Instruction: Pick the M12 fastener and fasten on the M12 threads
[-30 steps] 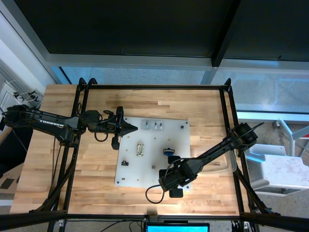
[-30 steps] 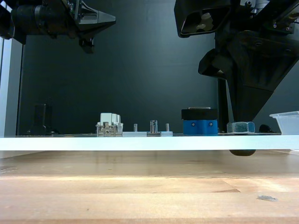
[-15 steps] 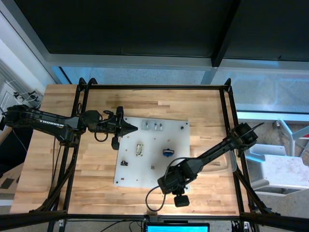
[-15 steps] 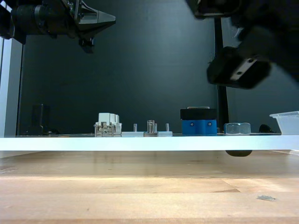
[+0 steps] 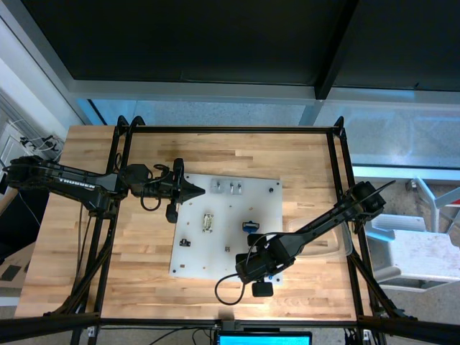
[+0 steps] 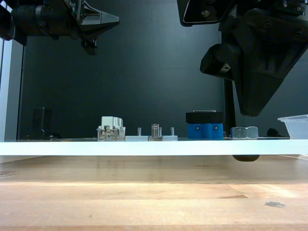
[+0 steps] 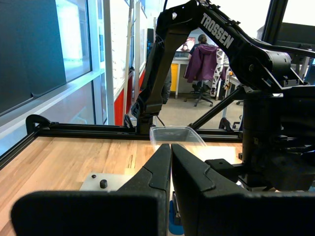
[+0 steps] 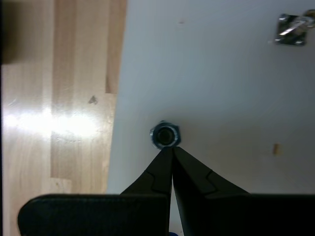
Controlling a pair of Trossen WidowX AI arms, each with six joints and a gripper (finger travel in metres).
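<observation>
The small silver M12 nut (image 8: pixel 166 135) sits low on the white board (image 8: pixel 221 73), and a dark core fills its bore, so it looks to be on its stud. The low view shows the nut (image 6: pixel 244 132) near the board's right end with no ribs visible under it. My right gripper (image 8: pixel 172 149) is shut with nothing between its fingers, its tips just short of the nut. It hangs (image 6: pixel 251 113) a little above the nut. From above, the right gripper (image 5: pixel 263 271) hides the nut. My left gripper (image 5: pixel 198 191) is shut and parked high over the board's far left edge.
A clear tray (image 5: pixel 327 248) lies right of the board (image 5: pixel 198 251) and holds nothing that I can see. On the board stand a blue block with a black top (image 6: pixel 205 126), a silver connector (image 6: pixel 111 131), small silver posts (image 6: pixel 158 131) and a black post (image 5: pixel 270 190).
My right gripper has lifted off the nut, swung its wrist round and back, and now hangs above it. The nut shows different faces. The left arm is still.
</observation>
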